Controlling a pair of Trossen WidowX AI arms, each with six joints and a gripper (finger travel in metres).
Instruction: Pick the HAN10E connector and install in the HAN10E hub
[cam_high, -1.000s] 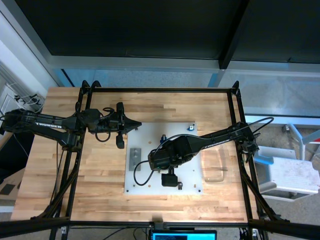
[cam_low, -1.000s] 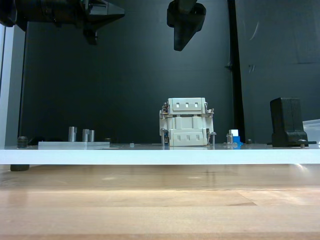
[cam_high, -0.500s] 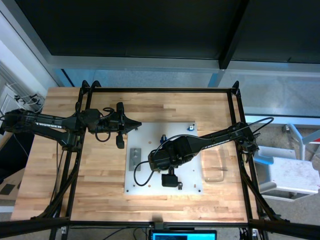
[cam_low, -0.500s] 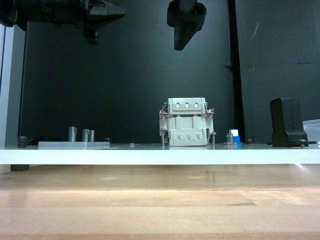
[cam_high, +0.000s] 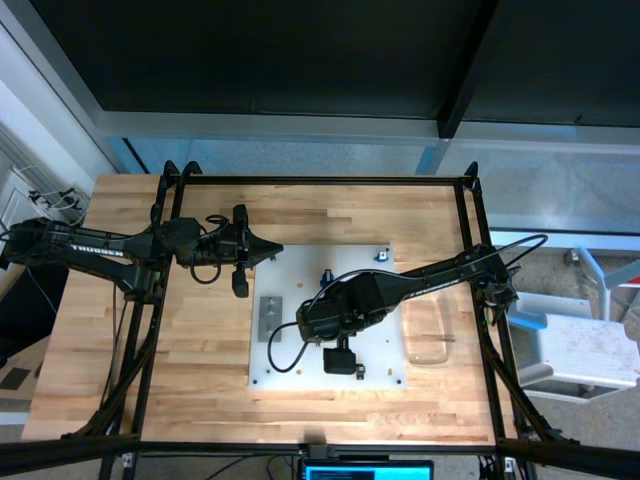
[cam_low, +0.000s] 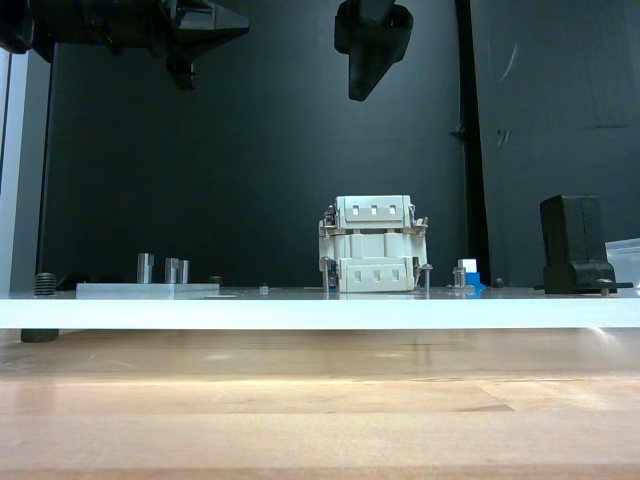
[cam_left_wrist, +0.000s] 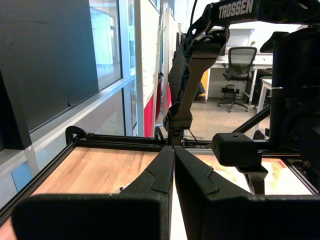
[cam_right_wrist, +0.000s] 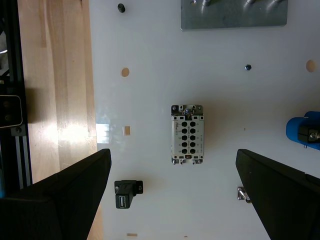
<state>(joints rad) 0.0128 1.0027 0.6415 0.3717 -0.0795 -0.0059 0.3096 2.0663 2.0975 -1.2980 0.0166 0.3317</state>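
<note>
HAN10E connector check, largest things first. A pale butcher-block wooden table (cam_high: 200, 370) carries the flat white task board (cam_high: 385, 290).

The left gripper (cam_high: 268, 250) hangs high near the board's far left corner. Its black fingers (cam_left_wrist: 160, 175) are pressed together on nothing.

The right gripper (cam_right_wrist: 170, 200) hovers well above the board, its fingers (cam_right_wrist: 55, 200) spread wide and empty.

A grey rectangular metal plate (cam_right_wrist: 233, 12) lies flat on the board.

Directly beneath the right gripper I see the pale grey rectangular HAN10E connector (cam_right_wrist: 187, 134), dark pin holes facing up. It is stacked upright on the beige-grey HAN10E hub (cam_low: 375, 272).

A small blue plug (cam_right_wrist: 302, 131) sits apart from it.
</note>
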